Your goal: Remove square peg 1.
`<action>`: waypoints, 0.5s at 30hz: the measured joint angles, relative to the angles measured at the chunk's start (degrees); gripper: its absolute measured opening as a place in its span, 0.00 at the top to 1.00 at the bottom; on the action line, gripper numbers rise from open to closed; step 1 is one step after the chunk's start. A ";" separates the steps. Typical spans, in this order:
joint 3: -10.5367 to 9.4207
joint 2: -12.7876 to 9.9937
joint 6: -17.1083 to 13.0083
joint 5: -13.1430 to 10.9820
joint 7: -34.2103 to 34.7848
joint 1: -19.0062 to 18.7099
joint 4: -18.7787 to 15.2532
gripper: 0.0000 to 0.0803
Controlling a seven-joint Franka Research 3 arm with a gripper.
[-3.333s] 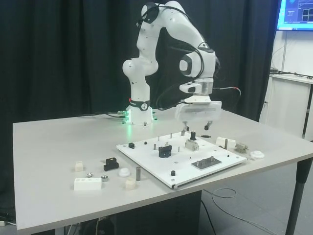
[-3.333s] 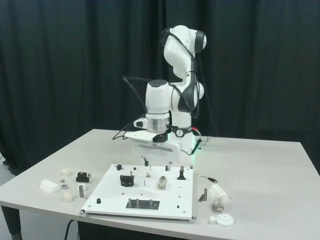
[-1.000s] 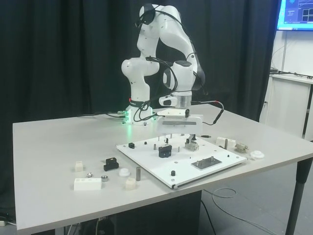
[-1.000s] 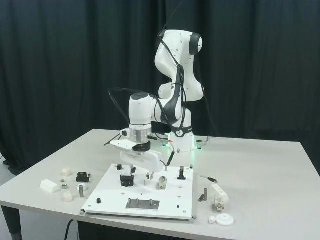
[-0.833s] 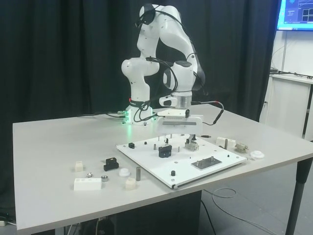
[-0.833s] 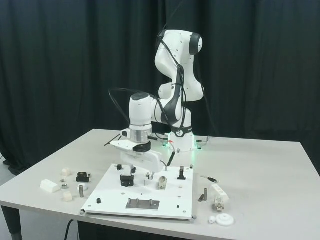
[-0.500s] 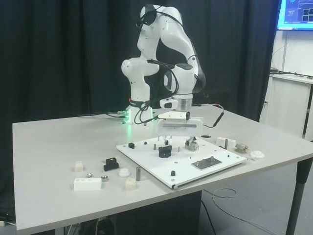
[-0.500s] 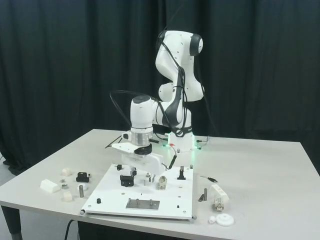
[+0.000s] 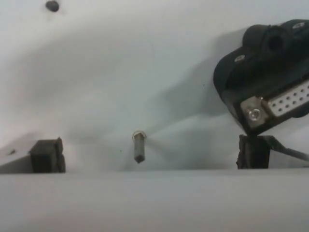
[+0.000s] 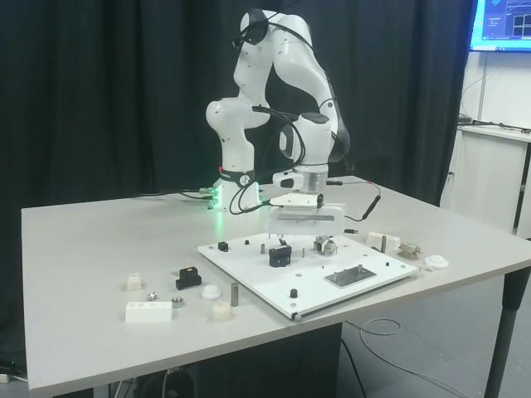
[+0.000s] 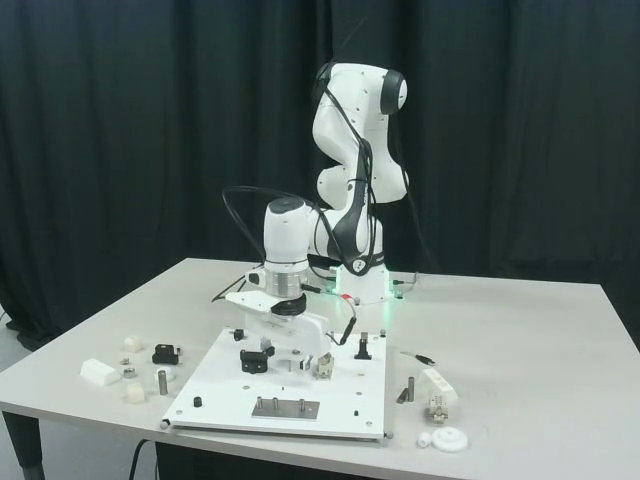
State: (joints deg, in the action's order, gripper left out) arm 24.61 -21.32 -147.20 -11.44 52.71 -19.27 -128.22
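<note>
A thin grey peg (image 9: 138, 146) stands upright on the white board (image 9: 145, 63). In the wrist view my gripper (image 9: 149, 153) is open, and the peg sits between its two black fingertips (image 9: 47, 155) without touching either. In the room views the gripper (image 10: 302, 240) hangs low over the middle of the board (image 10: 365, 290), fingers pointing down, just above its surface. A black connector block (image 9: 270, 72) with a grey multi-pin socket stands close beside one fingertip. From the second room view the hand (image 11: 290, 328) hides the peg.
The board also bears a black block (image 10: 280, 255), a grey plate with two posts (image 10: 350, 275) and a small metal fitting (image 10: 324, 245). Loose parts lie on the table: a white block (image 10: 149, 311), a black piece (image 10: 189, 275), a grey cylinder (image 10: 235, 293), a white gear (image 10: 436, 262).
The arm swung from the board's far corner to over its middle. In the last second the gripper sank lower, down around the peg.
</note>
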 joint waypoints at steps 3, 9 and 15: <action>-0.17 -0.25 -0.35 -0.41 0.00 0.04 -0.04 0.00; -0.34 -0.74 -1.00 -0.72 0.00 0.06 -0.21 0.00; -0.62 -0.96 -1.45 -0.80 -0.22 0.25 -0.38 0.00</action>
State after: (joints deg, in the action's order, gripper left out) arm 23.99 -22.28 -148.65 -12.24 52.49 -19.01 -128.60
